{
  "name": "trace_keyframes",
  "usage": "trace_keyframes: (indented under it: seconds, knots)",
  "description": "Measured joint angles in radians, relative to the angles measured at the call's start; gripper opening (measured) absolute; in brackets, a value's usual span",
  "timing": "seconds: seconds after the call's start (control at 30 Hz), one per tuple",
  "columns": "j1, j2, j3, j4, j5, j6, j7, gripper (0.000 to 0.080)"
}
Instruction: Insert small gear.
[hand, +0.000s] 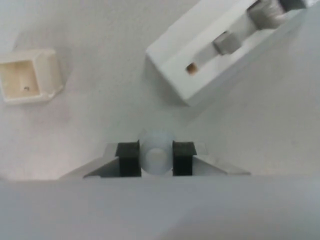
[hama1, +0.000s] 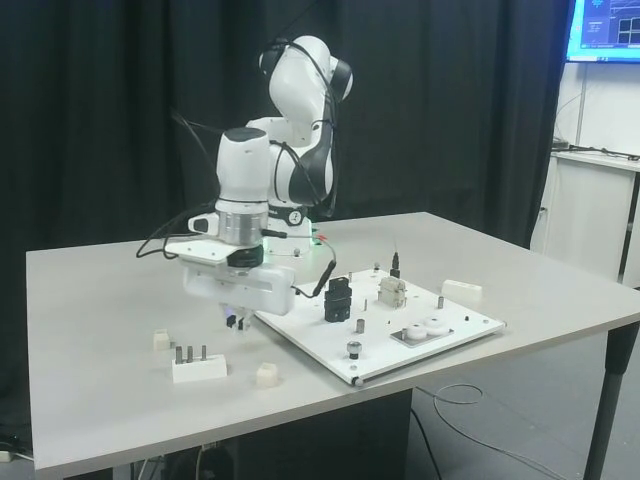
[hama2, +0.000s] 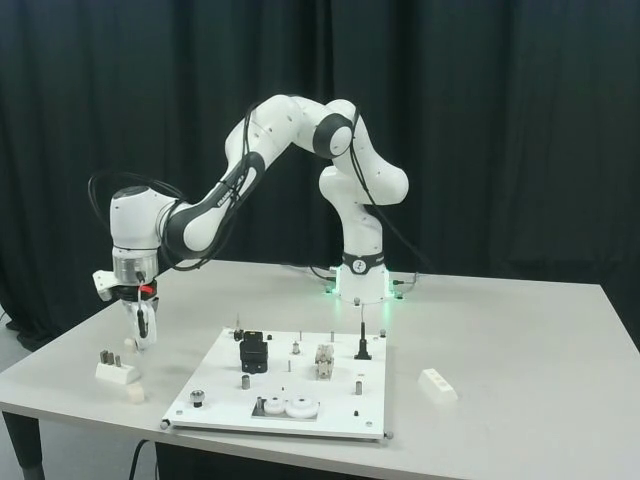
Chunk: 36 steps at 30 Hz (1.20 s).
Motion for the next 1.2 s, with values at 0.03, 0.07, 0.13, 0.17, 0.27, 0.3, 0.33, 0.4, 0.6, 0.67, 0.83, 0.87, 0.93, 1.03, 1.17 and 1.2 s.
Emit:
trace_keyframes:
  seconds: [0.03, 0.07, 0.13, 0.17, 0.27, 0.3, 0.33, 0.4, 0.6, 0.67, 0.83, 0.87, 0.93, 1.03, 1.17, 1.2]
  knots:
    - [0.000, 0.000, -0.002, 0.001, -0.004, 0.000, 0.003, 0.0131]
    - [0.000, 0.000, -0.004, 0.003, -0.008, 0.000, 0.005, 0.0131]
    - [0.000, 0.000, -0.007, 0.005, -0.013, -0.001, 0.008, 0.0131]
    - [0.000, 0.000, -0.008, 0.006, -0.016, -0.001, 0.009, 0.0131]
    - [0.000, 0.000, -0.012, 0.011, -0.024, -0.002, 0.013, 0.0131]
    - [0.000, 0.000, -0.014, 0.013, -0.027, -0.003, 0.015, 0.0131]
    - [0.000, 0.000, -0.015, 0.014, -0.029, -0.004, 0.016, 0.0131]
    - [0.000, 0.000, -0.016, 0.017, -0.035, -0.005, 0.019, 0.0131]
    - [0.000, 0.000, -0.022, 0.028, -0.045, -0.011, 0.023, 0.0131]
    - [0.000, 0.000, -0.026, 0.034, -0.046, -0.019, 0.023, 0.0131]
    - [-0.001, 0.000, -0.035, 0.052, -0.046, -0.041, 0.023, 0.0131]
    - [-0.001, 0.000, -0.037, 0.055, -0.046, -0.044, 0.023, 0.0131]
    - [-0.001, 0.000, -0.041, 0.061, -0.046, -0.051, 0.024, 0.0131]
    - [-0.003, 0.000, -0.045, 0.069, -0.046, -0.064, 0.028, 0.0131]
    - [-0.003, 0.000, -0.051, 0.077, -0.046, -0.071, 0.034, 0.0131]
    - [-0.004, 0.000, -0.051, 0.079, -0.046, -0.073, 0.034, 0.0131]
